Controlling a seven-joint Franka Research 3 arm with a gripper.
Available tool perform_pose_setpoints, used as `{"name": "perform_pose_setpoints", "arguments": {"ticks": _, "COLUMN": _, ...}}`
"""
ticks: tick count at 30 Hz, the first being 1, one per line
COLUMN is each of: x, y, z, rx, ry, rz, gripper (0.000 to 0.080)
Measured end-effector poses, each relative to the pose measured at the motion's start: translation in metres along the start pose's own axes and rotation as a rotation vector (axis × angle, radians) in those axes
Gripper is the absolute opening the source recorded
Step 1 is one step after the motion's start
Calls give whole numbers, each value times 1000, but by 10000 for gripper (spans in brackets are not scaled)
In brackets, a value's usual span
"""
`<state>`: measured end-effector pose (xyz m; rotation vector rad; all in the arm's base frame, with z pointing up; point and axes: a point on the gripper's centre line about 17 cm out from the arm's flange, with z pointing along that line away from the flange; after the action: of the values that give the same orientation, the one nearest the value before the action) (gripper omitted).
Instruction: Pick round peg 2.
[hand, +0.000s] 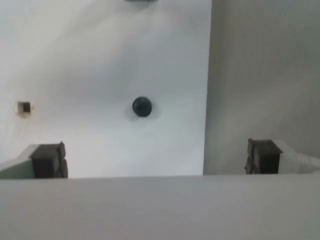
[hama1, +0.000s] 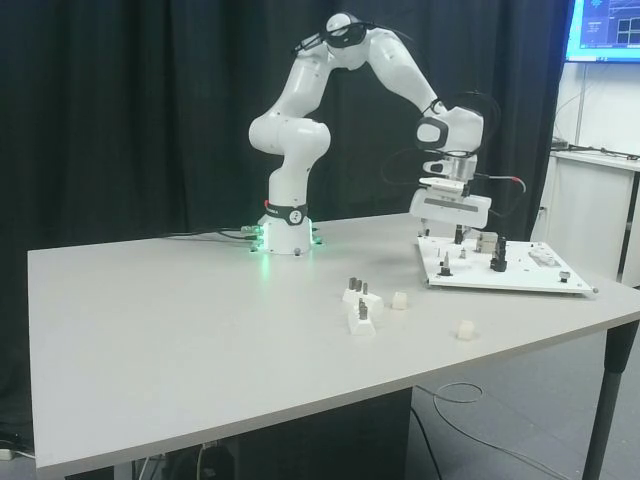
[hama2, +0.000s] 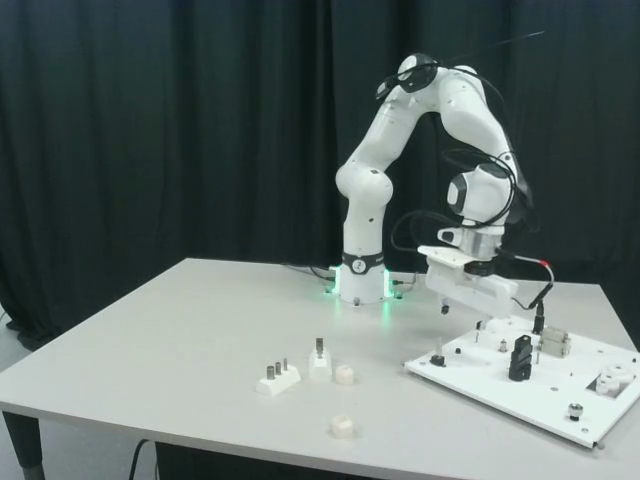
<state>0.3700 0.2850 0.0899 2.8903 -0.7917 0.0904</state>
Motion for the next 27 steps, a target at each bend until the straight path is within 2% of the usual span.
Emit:
{"name": "perform_pose_setpoints", "arguments": {"ticks": 10, "x": 33, "y": 15, "z": -7, "rx": -12, "ry": 24, "rz": -82, "gripper": 800}}
{"name": "perform_pose_setpoints", "arguments": {"ticks": 19, "x": 75, "y": 37, "z": -19, "rx": -24, "ry": 49, "rz": -190, "gripper": 800}}
{"name": "perform_pose_setpoints", "arguments": {"ticks": 27, "x": 110, "y": 62, "z": -27, "rx": -8, "ry": 51, "rz": -272, "gripper": 800}}
